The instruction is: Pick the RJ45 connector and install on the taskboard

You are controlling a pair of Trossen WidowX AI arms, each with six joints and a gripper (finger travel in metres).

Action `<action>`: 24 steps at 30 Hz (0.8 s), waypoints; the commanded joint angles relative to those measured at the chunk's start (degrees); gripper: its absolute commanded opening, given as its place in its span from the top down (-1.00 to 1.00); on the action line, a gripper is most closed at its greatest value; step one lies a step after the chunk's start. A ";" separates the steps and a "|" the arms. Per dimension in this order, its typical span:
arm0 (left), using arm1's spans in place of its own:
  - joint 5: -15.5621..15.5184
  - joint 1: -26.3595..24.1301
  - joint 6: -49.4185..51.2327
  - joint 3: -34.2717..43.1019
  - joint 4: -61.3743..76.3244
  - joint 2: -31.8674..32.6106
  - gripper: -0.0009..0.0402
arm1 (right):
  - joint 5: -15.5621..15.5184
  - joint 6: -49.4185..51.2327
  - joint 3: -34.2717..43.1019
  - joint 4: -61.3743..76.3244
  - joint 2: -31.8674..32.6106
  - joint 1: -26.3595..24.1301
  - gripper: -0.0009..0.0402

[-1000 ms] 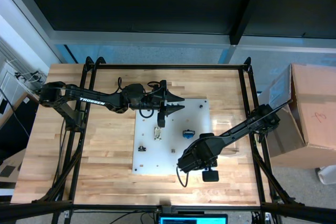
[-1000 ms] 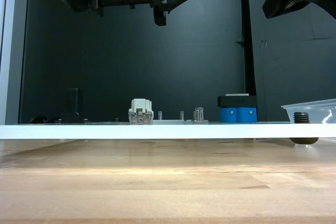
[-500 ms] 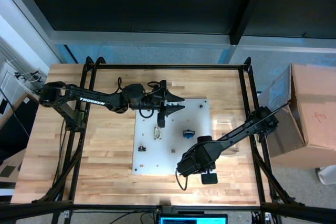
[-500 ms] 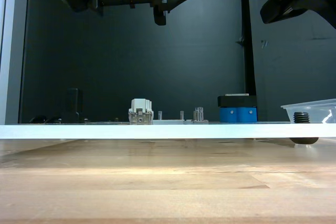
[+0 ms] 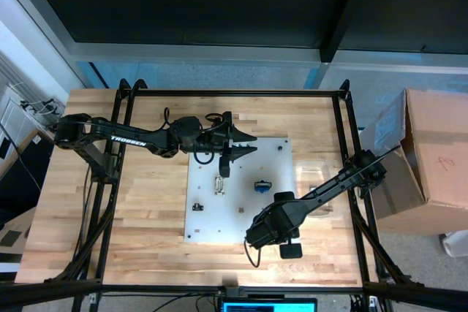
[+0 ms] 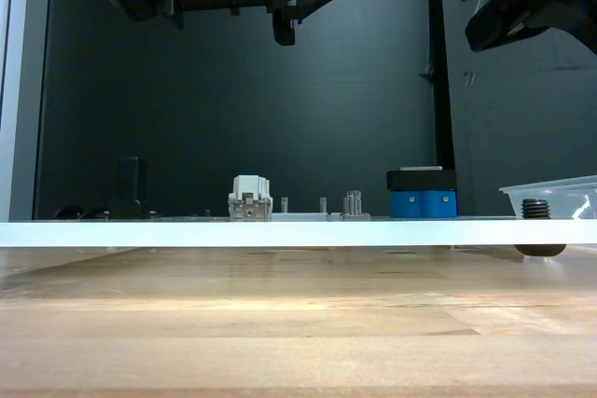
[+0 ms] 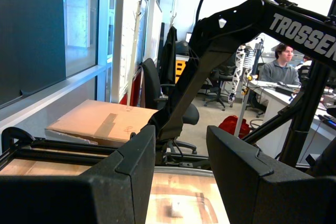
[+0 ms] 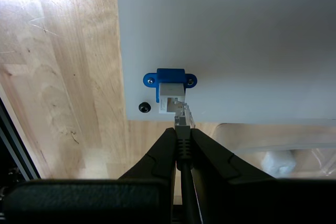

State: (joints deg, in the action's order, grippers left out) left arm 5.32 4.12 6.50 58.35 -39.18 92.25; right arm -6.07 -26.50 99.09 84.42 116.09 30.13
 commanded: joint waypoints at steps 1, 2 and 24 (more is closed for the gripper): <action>0.00 0.00 0.00 0.00 0.00 0.00 0.32 | 0.00 0.00 -0.02 -0.02 -0.04 0.13 0.96; 0.02 0.00 0.00 0.00 -0.02 0.00 0.32 | -0.02 0.00 -0.09 -0.07 -0.04 0.17 0.96; 0.00 0.00 0.00 0.00 -0.02 0.00 0.32 | -0.07 0.24 -1.16 -1.40 -0.04 0.50 0.96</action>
